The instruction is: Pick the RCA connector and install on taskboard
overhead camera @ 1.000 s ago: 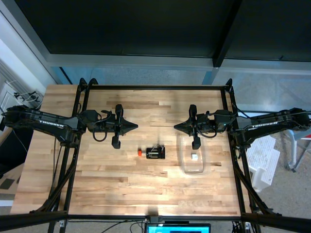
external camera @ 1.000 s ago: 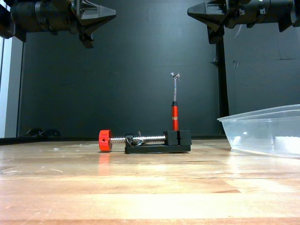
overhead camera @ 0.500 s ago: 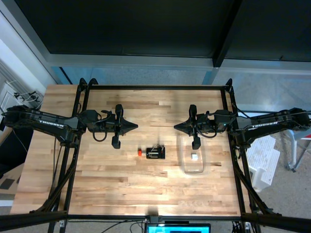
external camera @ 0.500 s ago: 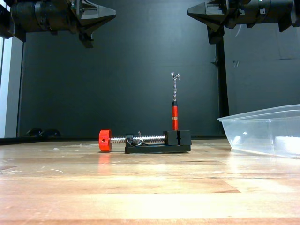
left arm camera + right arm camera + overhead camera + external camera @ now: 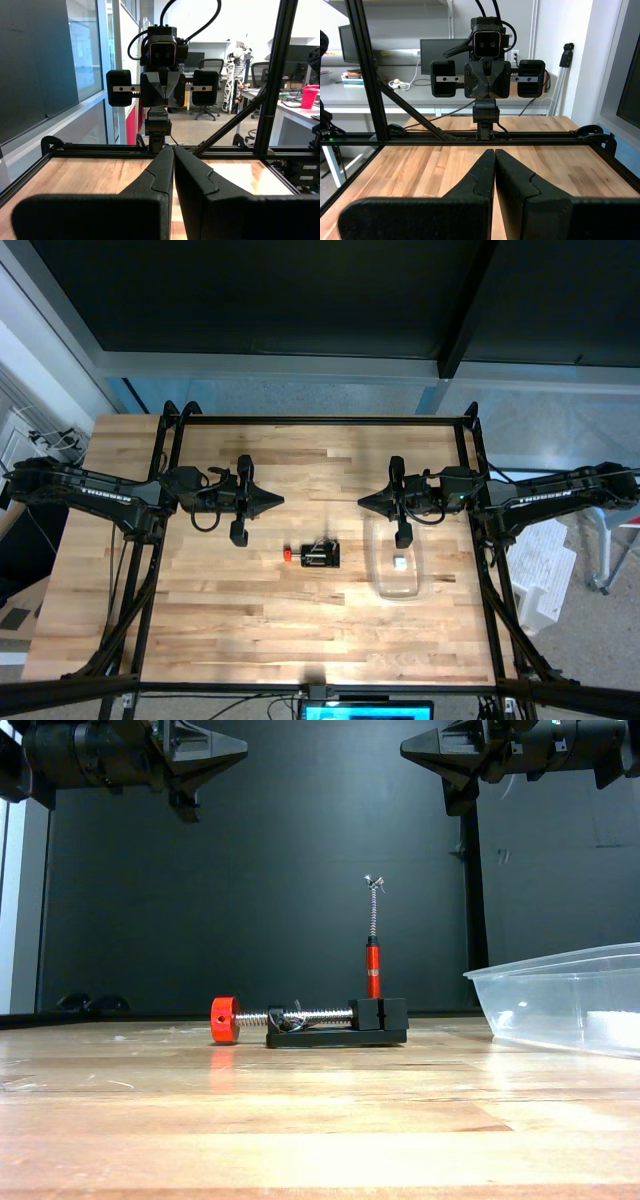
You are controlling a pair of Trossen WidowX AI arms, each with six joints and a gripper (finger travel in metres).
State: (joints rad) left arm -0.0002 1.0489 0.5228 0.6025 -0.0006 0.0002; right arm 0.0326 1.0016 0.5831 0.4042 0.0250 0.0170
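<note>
**Change.** None observed. Against the views from a second ago, both arms, the block and the tray stand where they were. I judge the task not started, with no approach under way.

**Left pincer.** My left pincer (image 5: 281, 501) hangs high over the tabletop (image 5: 250, 630), on the far side of the taskboard (image 5: 322, 557) and to its left, well apart from it. Its fingers (image 5: 159, 172) are pressed together with no gap. It holds nothing and touches nothing.

**Right pincer.** My right pincer (image 5: 361, 502) mirrors it, tip pointing inward, high above the far end of the clear tray (image 5: 560, 1005). Its fingers (image 5: 481, 175) are likewise closed tight on nothing.

**Task items.** The taskboard lies flat near the tabletop's middle, between the two arms, with its red knob (image 5: 225, 1019) pointing left. A thin upright stem (image 5: 372, 955), red below and coiled metal above, rises from the block's right end. I cannot tell whether this is the RCA connector. I can find no loose plug on the tabletop or in the tray, which shows only a small white cube (image 5: 400, 563).

**Assessment.** The connector must be located before either pincer opens and descends.
</note>
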